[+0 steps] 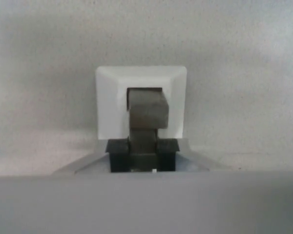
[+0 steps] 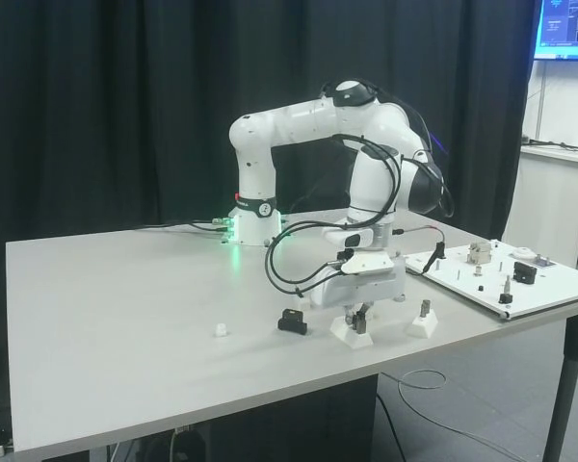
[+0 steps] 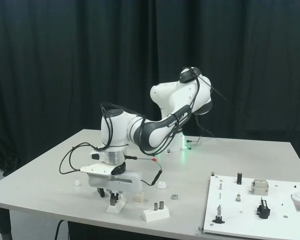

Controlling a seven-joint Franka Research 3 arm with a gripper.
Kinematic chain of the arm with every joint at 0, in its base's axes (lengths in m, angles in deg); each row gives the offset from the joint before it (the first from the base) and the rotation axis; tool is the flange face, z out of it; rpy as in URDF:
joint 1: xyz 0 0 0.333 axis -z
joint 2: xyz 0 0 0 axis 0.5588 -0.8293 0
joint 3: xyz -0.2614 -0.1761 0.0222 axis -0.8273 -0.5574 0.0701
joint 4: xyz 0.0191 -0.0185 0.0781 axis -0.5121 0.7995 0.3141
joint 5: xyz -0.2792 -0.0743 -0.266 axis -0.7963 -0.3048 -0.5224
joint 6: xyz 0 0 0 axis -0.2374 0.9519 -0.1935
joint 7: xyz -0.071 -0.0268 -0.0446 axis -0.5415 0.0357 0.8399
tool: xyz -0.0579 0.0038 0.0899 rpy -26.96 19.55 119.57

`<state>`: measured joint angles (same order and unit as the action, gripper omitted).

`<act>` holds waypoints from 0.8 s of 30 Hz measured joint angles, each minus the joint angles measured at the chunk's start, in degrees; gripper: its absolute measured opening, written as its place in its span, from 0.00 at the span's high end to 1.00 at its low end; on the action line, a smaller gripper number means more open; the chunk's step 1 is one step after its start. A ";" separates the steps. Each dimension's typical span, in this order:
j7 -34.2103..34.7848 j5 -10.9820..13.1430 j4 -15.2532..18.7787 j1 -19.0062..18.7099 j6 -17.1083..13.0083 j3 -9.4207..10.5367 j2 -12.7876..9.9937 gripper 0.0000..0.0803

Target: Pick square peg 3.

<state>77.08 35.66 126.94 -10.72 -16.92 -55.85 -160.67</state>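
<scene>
The square peg [image 1: 146,109] is a short grey block standing upright over the hole of a white square holder [image 1: 107,102]. My gripper [image 1: 142,148] is shut on it, with a black finger pressed against each side of its shank. In the first room view the gripper [image 2: 359,316] hangs low over the holder [image 2: 345,334] near the table's front edge. The second room view shows the gripper [image 3: 115,196] right above the same holder [image 3: 116,207]. I cannot tell whether the peg's foot still sits in the hole.
A second white holder with a peg [image 2: 423,322] stands to the right, and a white board with small parts [image 2: 506,274] lies beyond it. A black part [image 2: 291,321] and a small white piece [image 2: 221,330] lie to the left. Another holder with two pegs [image 3: 156,212] is nearby.
</scene>
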 joint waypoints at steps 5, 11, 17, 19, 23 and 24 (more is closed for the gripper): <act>0.22 0.03 -0.07 0.00 0.15 -0.03 0.02 0.82; 1.02 0.03 -0.34 -0.07 1.40 -0.80 0.24 0.86; 2.00 0.01 -0.93 -0.33 4.79 -3.07 0.29 0.86; 2.36 -0.01 -1.18 -0.44 6.15 -4.00 0.29 0.86; 2.70 -0.06 -1.56 -0.69 8.37 -5.68 0.31 0.86; 2.74 -0.07 -1.61 -0.75 8.81 -6.03 0.31 0.86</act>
